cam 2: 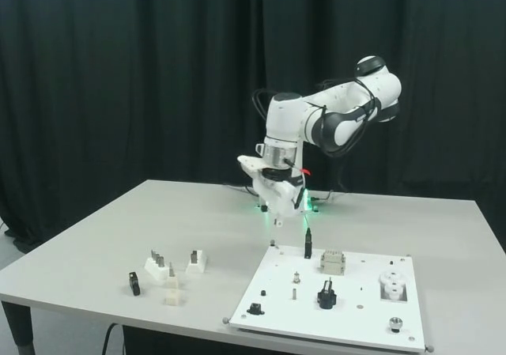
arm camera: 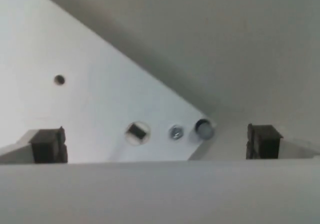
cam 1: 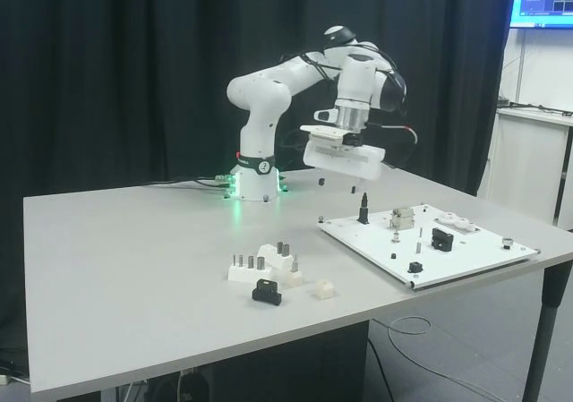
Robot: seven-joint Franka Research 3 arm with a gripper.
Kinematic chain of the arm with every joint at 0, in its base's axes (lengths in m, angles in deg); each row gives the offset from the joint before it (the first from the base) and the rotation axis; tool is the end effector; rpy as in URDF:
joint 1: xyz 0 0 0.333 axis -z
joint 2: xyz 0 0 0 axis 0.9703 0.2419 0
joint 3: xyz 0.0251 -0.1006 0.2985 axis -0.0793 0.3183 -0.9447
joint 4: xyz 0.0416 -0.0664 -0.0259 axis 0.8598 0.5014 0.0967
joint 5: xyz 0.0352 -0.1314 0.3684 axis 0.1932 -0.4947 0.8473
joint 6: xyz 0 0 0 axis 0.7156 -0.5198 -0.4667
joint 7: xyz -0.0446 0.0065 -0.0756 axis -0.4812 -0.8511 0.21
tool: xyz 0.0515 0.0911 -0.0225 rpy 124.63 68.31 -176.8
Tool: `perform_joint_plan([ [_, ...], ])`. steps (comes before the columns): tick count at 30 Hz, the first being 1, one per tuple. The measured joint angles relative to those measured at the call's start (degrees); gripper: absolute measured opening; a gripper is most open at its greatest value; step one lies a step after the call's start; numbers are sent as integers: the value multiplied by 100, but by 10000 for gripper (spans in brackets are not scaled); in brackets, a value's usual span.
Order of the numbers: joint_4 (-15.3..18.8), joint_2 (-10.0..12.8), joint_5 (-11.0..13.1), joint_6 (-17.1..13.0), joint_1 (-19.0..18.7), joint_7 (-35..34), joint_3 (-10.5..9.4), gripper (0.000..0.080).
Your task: Pick square peg 3.
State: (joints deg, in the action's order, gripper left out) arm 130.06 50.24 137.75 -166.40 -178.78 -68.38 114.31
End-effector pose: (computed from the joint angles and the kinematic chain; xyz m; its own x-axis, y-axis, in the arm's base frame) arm 0.4260 0.0508 0.2979 -0.1107 -0.9854 0.1291 -0.9939 0.1102 -0.0103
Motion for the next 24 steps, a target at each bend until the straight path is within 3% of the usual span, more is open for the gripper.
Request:
perform_joint_plan([
  [11,24,0,9,120,345,1490,12,800],
  [24,-27,0,61,138,425,2889,42,800],
])
